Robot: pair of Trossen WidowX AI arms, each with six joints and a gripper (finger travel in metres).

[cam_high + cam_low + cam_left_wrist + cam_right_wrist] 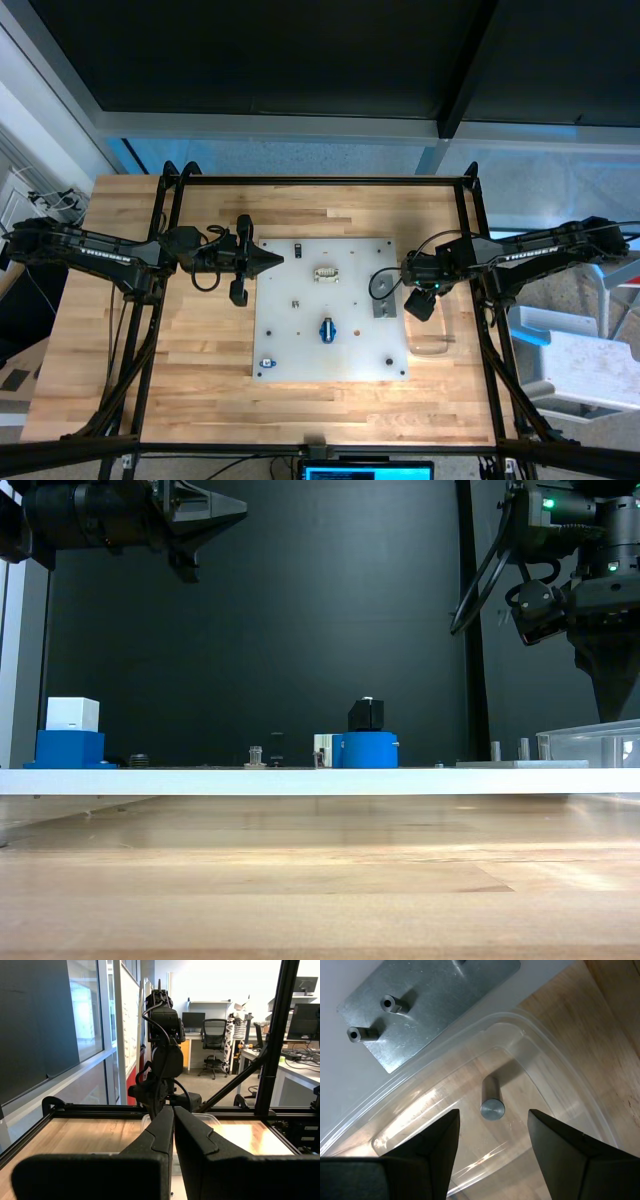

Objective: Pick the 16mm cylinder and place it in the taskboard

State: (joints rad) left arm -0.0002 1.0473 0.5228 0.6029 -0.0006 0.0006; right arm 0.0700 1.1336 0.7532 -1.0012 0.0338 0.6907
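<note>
The flat white square taskboard lies at the middle of the wooden table. A clear plastic tray sits just off the taskboard's right side, toward the table's right edge. The right gripper hangs over the tray and covers part of it from above. Its wrist camera shows the short grey metal cylinder inside the tray near a rounded corner, its round end face turned up toward the camera. The black fingers stand apart on either side of the cylinder without touching it.

The high view hides the cylinder under the gripper, and in the low view the tray's cloudy wall hides it. A grey metal plate with two small pegs lies on the taskboard just beside the tray. The left gripper hovers high over the taskboard's far left corner, fingers pressed together and holding nothing.
</note>
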